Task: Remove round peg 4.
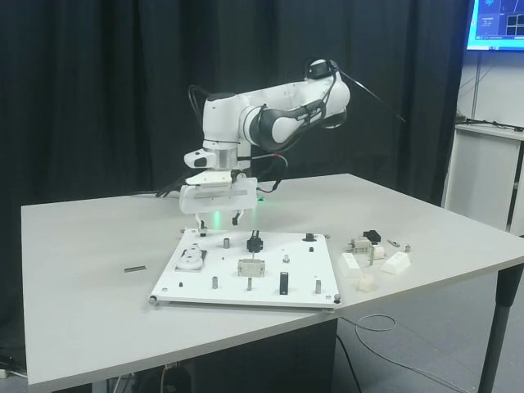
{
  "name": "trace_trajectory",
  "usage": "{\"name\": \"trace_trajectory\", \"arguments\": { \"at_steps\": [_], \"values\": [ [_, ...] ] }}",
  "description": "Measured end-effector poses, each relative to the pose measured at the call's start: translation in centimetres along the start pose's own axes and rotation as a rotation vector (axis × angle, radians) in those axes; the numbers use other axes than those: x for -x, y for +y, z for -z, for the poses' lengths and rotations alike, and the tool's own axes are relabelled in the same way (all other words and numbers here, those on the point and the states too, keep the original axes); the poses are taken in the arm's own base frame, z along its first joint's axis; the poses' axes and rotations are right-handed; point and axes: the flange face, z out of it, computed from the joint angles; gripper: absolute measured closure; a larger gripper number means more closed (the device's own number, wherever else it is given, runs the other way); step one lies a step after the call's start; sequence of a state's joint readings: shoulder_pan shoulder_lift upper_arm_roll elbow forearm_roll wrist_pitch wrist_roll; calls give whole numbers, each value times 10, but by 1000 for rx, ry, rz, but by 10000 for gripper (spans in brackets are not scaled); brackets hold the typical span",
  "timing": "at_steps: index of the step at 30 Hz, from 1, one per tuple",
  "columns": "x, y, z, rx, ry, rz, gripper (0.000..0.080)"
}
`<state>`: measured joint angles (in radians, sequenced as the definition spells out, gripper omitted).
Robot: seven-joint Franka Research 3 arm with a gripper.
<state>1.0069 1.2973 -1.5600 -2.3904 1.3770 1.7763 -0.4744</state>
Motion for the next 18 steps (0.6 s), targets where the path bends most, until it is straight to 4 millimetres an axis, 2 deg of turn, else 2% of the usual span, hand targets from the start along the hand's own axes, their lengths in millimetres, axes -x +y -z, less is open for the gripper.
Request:
{"name": "trace_trajectory", "arguments": {
  "at_steps": [18],
  "values": [
    [2,-7,-22,-50,19,38,3]
  ]
}}
